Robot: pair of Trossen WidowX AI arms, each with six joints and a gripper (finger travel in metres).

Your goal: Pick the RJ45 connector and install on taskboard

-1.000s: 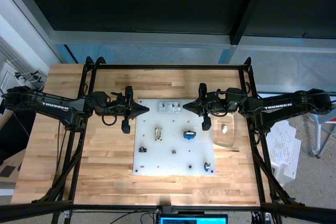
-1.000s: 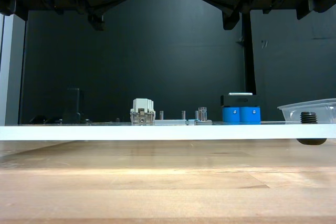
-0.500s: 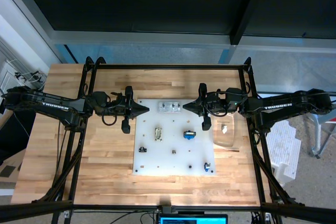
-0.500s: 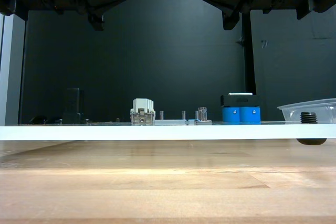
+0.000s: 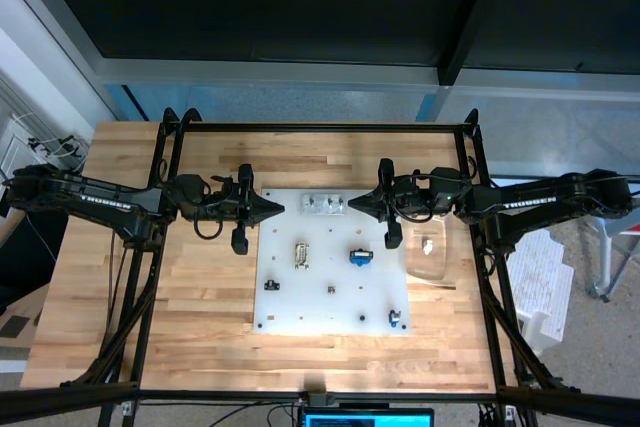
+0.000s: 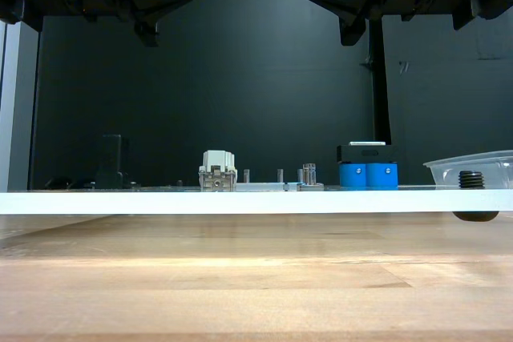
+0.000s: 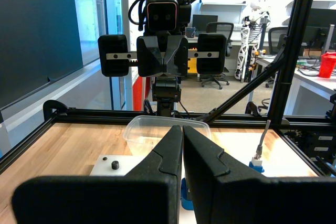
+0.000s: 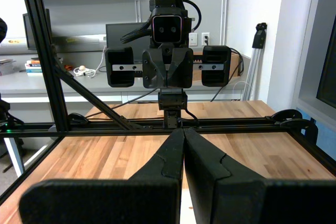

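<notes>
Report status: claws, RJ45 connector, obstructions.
Left claw shut, parked high over board's far edge. Right claw shut, empty, parked opposite. Connector standing in blue jack. Nothing in the way.

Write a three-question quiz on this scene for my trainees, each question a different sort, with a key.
1. True or false: the left gripper and the right gripper are both shut and empty.
2. The connector stands: A in the left gripper; B in the blue jack; C in the right gripper.
3. Fill in: the pale thing in the clear tray is a white ____.
Key: 1 true; 2 B; 3 block.
</notes>
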